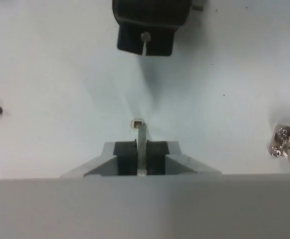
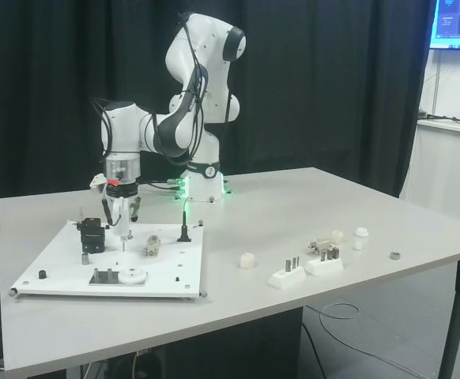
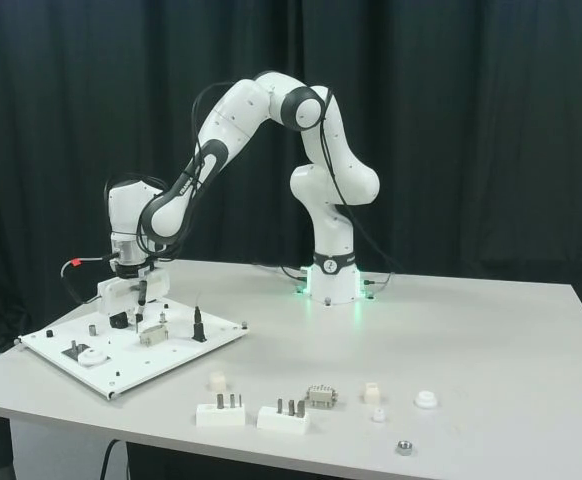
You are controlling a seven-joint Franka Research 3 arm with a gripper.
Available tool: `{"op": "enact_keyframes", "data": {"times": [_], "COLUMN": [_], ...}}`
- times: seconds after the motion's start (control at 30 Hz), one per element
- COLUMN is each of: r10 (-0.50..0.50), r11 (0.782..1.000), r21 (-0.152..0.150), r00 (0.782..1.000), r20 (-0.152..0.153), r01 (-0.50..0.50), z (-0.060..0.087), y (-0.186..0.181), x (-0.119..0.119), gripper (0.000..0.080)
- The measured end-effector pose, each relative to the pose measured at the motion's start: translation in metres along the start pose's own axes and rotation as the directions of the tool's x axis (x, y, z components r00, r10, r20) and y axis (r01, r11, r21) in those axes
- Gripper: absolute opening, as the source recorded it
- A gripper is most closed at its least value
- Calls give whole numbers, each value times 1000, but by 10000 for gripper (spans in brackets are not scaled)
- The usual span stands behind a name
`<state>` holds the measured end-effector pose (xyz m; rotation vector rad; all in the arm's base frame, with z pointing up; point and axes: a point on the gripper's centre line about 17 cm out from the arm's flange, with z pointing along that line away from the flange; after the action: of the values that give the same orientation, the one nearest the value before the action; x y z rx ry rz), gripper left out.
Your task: Insert square peg 1.
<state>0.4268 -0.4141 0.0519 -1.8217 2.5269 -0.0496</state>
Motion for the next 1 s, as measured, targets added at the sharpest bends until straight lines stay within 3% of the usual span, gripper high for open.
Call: {"op": "enact_keyframes", "data": {"times": [1.0], "r10": [-8], "r11": [1000], "r21": [7], "r00": [1000], "r20": [-10], "r01": [9], "z": [0], "y": [-2], "x": [2], "gripper": [34]}}
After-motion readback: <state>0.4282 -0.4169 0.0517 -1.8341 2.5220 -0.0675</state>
